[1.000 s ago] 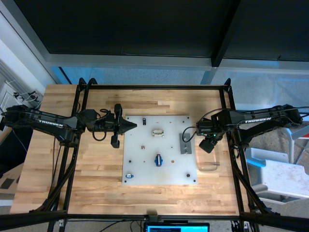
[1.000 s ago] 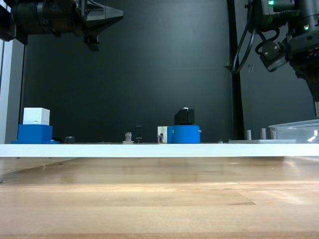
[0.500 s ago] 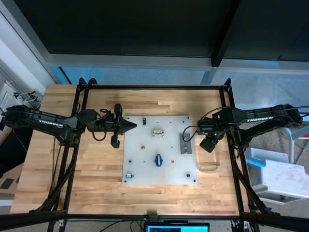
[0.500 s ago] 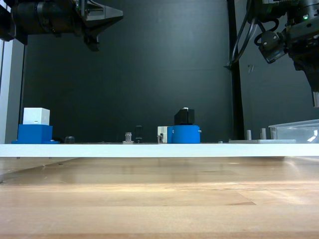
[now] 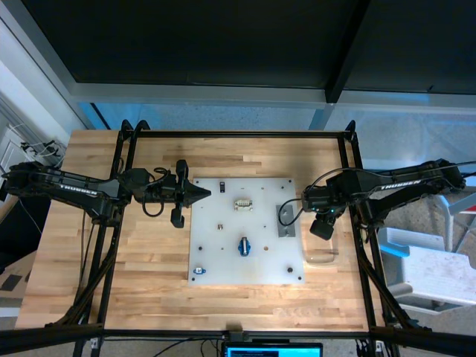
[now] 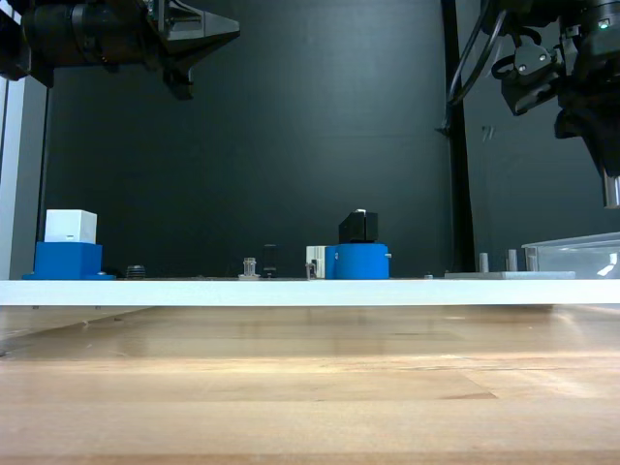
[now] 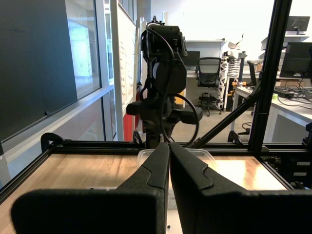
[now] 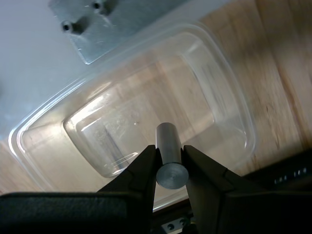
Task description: Pick the 16mm cylinder and place it in the taskboard
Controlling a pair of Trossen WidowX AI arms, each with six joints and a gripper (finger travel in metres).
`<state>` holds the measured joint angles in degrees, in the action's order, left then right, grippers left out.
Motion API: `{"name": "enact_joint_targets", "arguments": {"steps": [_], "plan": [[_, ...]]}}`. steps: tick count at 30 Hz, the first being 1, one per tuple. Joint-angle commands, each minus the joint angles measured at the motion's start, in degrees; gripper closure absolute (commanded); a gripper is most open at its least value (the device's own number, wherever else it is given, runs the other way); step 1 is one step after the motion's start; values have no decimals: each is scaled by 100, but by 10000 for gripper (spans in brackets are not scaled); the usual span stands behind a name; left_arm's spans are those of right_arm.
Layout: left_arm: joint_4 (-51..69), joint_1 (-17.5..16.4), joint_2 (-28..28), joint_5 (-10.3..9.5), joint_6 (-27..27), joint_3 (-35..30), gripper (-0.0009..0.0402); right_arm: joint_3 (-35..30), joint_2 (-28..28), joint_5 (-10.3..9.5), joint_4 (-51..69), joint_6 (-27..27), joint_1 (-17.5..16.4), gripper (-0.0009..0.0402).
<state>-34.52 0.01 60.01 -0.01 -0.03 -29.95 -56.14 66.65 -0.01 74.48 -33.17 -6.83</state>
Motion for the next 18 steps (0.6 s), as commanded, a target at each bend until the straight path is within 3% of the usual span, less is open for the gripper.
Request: {"name": "enact_joint_targets", "arguments": {"steps": [1,18], "plan": [[0,0,0,0,-2,0,393,2,79,0,-173,133,-87,370],[0,-2,0,0,0,0,393,-807,1121,20,-321,393,-479,370]]}}
